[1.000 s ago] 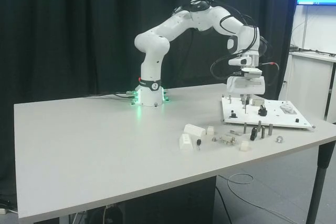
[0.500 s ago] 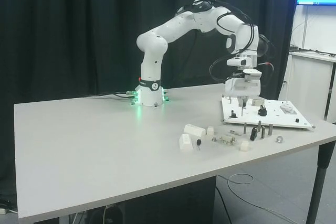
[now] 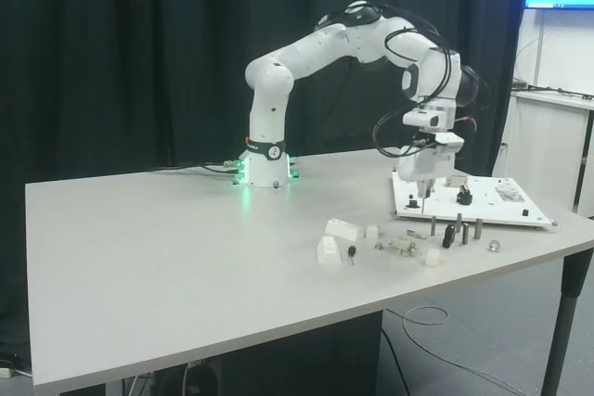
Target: Place round peg 1.
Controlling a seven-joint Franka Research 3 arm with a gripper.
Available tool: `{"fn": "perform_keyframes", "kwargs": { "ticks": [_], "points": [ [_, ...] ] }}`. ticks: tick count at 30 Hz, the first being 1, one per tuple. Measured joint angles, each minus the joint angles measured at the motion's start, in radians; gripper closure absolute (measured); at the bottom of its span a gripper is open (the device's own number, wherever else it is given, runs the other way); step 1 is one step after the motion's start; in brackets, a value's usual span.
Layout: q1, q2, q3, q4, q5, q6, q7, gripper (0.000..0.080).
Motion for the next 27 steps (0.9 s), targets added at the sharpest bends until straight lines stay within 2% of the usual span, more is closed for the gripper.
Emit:
{"fn": "perform_keyframes", "kwargs": {
  "ticks": [3,11,21,27],
  "points": [
    [-0.014,0.013,0.008,0.010,0.009,-0.008,-0.033,0.0787],
    [-0.043,0.049,0.029,0.019,0.066,-0.019,-0.073,0.0787],
    [-0.053,0.095,0.035,0.019,0.139,-0.026,-0.103,0.0787],
    [-0.061,0.106,0.043,0.019,0.163,-0.026,-0.116,0.0787]
  ]
}}
